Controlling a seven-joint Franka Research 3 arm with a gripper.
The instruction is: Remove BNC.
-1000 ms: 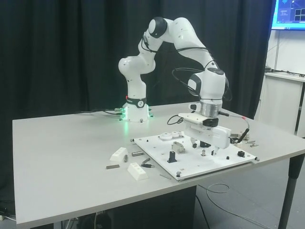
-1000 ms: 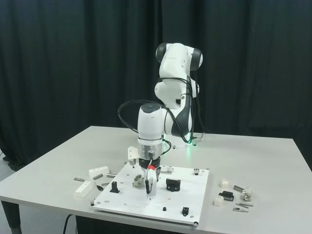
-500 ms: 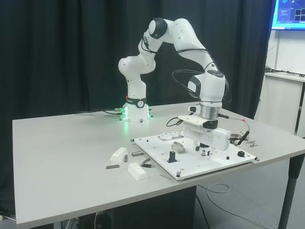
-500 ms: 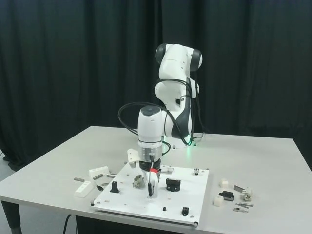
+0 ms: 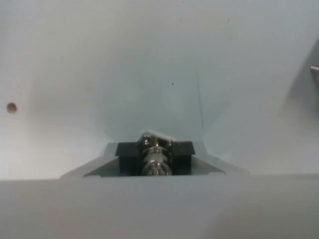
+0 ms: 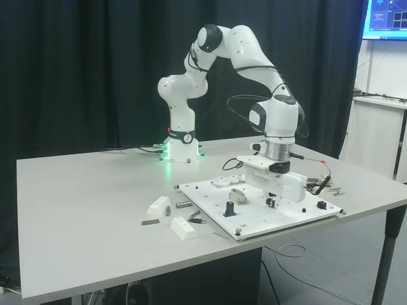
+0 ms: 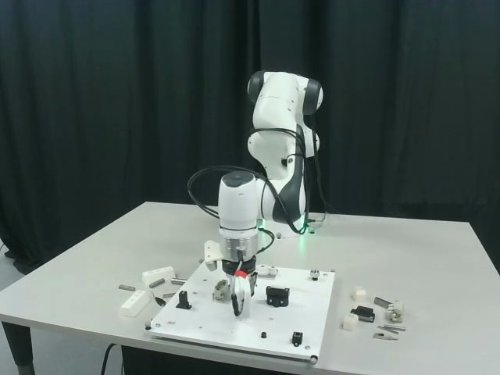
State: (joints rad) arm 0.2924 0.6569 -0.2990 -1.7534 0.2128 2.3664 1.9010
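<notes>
In the wrist view a small metal BNC connector (image 5: 156, 158) stands between my two black finger pads (image 5: 126, 158), which press against its sides. My gripper (image 5: 156, 160) is shut on it just above the white board (image 5: 149, 74). From the room views the gripper (image 6: 272, 203) (image 7: 237, 309) points down at the middle of the white board (image 6: 254, 222) (image 7: 301, 316), its tips at the board's surface. The connector itself is hidden by the fingers there. I cannot tell whether it has left its socket.
On the board stand a black post (image 6: 229, 208), a metal bracket (image 6: 238, 196) and a black block (image 7: 276, 295). Two white blocks (image 6: 158, 205) (image 6: 184, 227) and small metal pins lie left of the board. Small parts (image 7: 367, 312) lie at its other side.
The gripper came down from above the board onto the connector and its fingers closed. The wrist has shifted slightly sideways over the board.
</notes>
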